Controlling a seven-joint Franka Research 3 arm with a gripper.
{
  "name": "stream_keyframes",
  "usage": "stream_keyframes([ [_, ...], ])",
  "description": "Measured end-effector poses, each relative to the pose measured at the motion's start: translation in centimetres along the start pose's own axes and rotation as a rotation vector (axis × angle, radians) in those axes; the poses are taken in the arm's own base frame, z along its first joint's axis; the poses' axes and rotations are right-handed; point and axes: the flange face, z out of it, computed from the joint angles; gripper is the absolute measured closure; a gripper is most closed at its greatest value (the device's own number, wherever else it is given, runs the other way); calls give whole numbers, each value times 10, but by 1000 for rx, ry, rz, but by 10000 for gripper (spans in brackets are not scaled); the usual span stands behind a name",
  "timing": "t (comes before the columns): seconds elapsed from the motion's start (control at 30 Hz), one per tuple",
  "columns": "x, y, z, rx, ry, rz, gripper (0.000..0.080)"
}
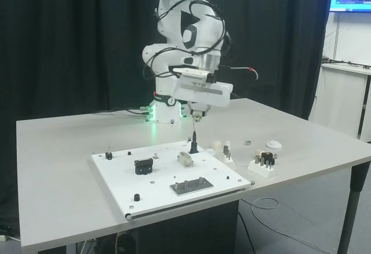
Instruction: Insert waterproof.
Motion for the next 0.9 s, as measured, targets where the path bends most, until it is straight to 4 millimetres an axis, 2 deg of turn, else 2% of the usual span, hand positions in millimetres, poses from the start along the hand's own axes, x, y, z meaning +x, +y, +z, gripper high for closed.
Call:
stream_keyframes([
  [0.13, 13, 3, -2, 4, 5, -81, 492],
  [0.33, 27, 7, -3, 9, 3, -327, 492],
  [0.63, 47, 9, -5, 17, 11, -443, 492],
  [0.9, 67, 6, 0, 42, -4, -475, 492],
])
